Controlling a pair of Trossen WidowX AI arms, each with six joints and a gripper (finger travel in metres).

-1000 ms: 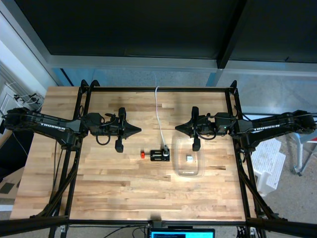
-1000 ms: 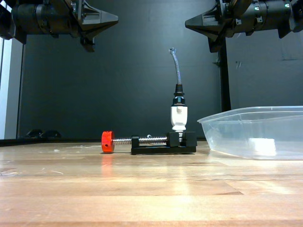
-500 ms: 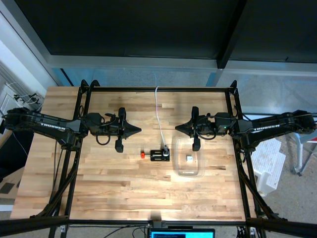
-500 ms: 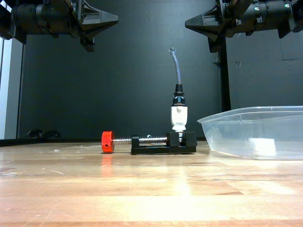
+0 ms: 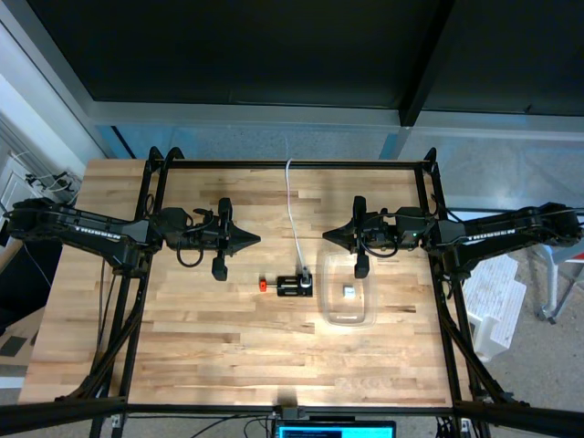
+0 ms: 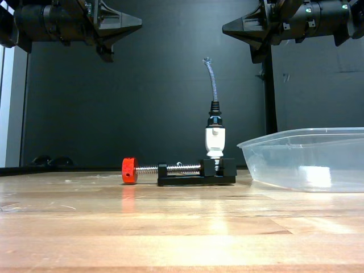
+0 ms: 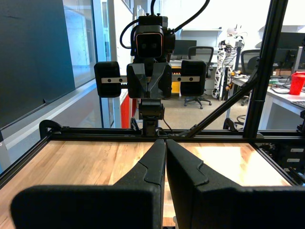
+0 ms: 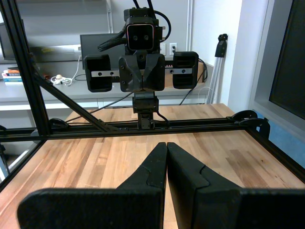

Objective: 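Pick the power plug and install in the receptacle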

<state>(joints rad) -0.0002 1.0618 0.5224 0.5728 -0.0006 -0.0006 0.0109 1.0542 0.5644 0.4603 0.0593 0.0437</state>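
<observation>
tray (image 5: 348, 324) right of desk centre, white cube (image 5: 349, 291) inside. receptacle (image 5: 294, 286) just left of tray, red knob (image 5: 263, 285) at its left end, cable (image 5: 292, 210) running to the far edge. plug: not found in any view. likely light, rigid, easily dropped; pinch across its sides. beyond, left gripper (image 5: 256, 240) and right gripper (image 5: 326, 235) hover high, tips facing, both pressed together, empty.

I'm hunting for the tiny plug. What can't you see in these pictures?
- The power plug: too small to find in the high view; in the low view the tray's cloudy wall blurs what lies inside.
- The receptacle's opening: too small from above.
- Wrist views: left pincer and right pincer, both shut, hover high at each side looking level; things below are cut off.
</observation>
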